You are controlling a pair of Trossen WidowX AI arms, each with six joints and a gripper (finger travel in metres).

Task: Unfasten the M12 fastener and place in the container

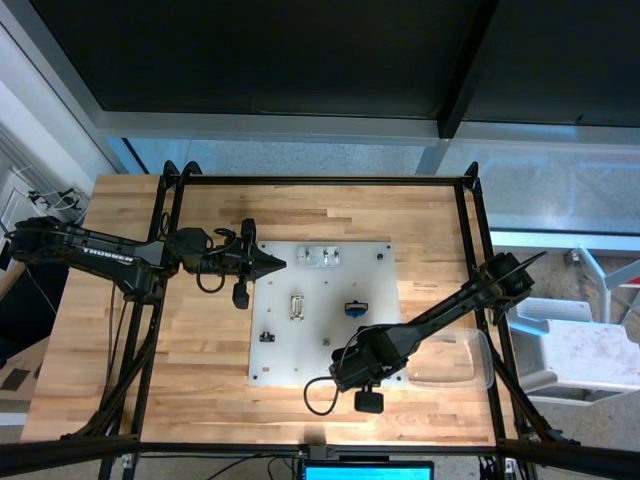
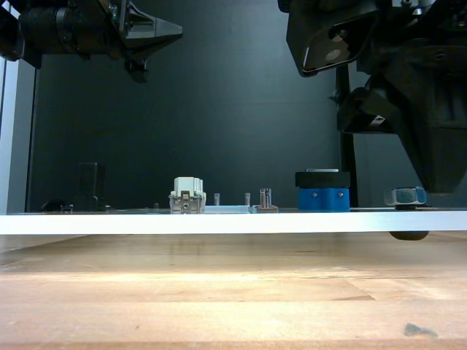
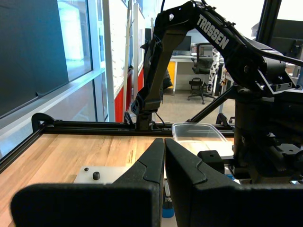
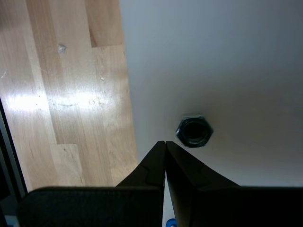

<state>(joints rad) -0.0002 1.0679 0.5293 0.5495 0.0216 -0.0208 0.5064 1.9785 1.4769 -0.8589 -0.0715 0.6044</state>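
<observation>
Wood table [image 1: 200, 340], white board [image 1: 300, 345] at centre. The right arm reaches diagonally inward, wrist bent down over the board's near right edge. The right gripper [image 4: 165, 143] has its jaws pressed together, holding nothing. The nut [image 4: 194, 131] sits on the board just past the tips and to one side, untouched; I cannot tell if it is on its stud. The clear tub [image 1: 482, 347] lies apart, beyond those jaws. The left arm is level and raised, with the left gripper [image 1: 275, 264] jaws together.

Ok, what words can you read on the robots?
"TROSSEN": white letters on the right arm, left wrist view.
"TROSSEN": small white letters on the left arm, high view.
Nothing to read on the white board, the left gripper raised over its far left part, or the right gripper over its near right part by the nut.
</observation>
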